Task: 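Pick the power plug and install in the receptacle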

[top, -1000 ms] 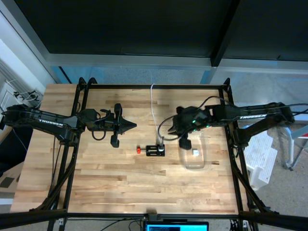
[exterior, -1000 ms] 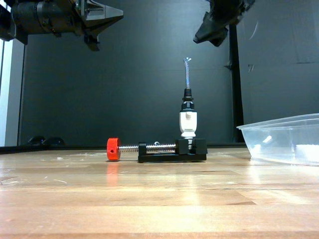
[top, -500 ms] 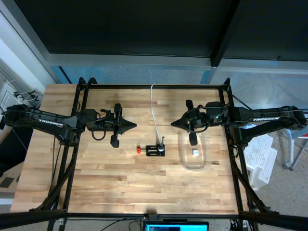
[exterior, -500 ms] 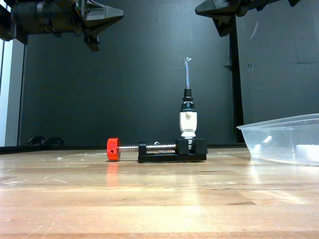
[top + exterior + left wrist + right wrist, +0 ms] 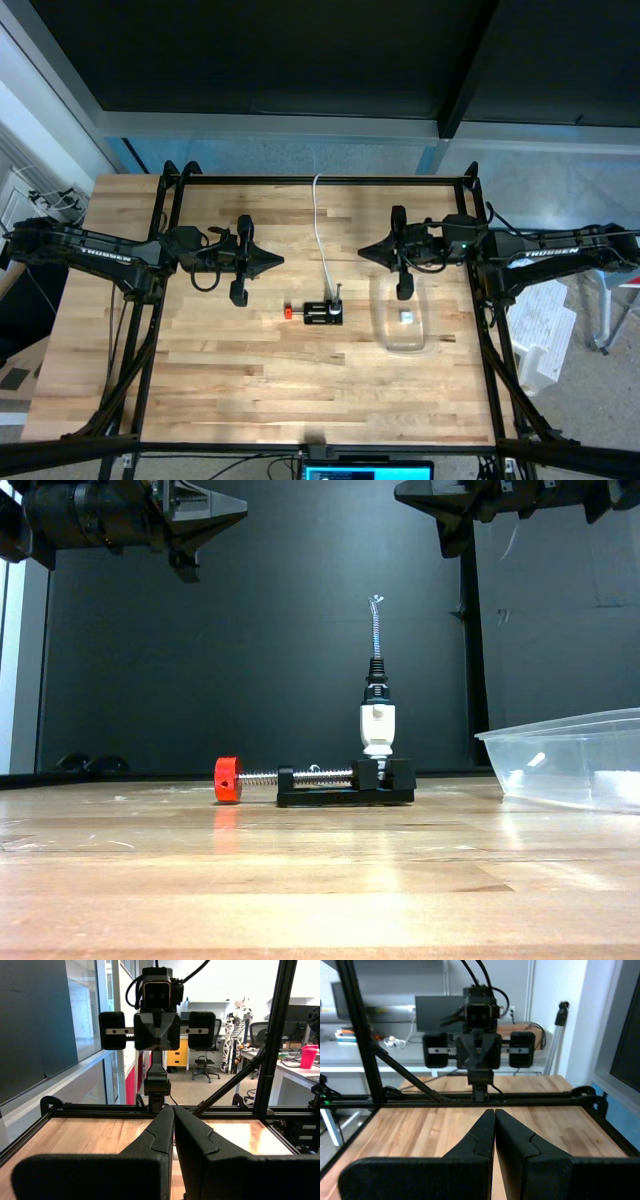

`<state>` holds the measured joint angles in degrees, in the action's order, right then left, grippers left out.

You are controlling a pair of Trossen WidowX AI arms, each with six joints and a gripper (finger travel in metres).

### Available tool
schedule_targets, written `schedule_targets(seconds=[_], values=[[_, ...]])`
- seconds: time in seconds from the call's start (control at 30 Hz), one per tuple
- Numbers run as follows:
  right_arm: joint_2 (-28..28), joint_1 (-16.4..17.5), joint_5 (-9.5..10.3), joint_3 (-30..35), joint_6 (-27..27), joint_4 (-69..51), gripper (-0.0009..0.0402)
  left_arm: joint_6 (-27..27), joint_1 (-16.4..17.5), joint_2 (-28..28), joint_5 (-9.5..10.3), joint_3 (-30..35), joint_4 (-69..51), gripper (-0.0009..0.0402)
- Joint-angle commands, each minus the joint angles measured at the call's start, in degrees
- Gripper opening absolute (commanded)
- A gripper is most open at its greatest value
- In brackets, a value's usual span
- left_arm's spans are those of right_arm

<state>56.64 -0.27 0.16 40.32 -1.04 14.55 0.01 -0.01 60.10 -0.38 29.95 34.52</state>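
The black power plug stands upright in the white receptacle, with nothing holding it. The receptacle is clamped in the black vise with the red knob. The plug's braided cable rises straight up from the plug. From above, the vise shows a dark shape over the receptacle's face. My right gripper hangs high, up and to the right of the vise, shut on nothing; its fingers are pressed together. My left gripper is parked high to the left, its fingers also shut and empty.
A clear tray lies right of the vise and holds only the white block. The receptacle's pale cord runs from the vise to the table's far edge. A black frame borders the wooden table.
The right arm has drawn back to the right and levelled out, away from the vise. The plug stays standing in the receptacle. The left arm has not moved.
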Motion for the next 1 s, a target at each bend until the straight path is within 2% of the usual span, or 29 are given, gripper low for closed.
schedule_targets(seconds=[0.03,0.4,1.0], values=[[-0.39,0.02,-0.09,-1.6,-0.11,2.58,0.0,-0.02,0.02,0.02,-0.02,0.0,0.02,0.0],[-1.2,0.0,-0.07,-5.44,-1.46,7.26,0.0,-0.02,0.02,0.0,-0.02,0.0,0.02,0.0],[-1.2,0.0,-0.13,-6.14,-1.62,7.23,0.0,0.0,0.02,0.0,-0.02,0.0,0.02,0.0]])
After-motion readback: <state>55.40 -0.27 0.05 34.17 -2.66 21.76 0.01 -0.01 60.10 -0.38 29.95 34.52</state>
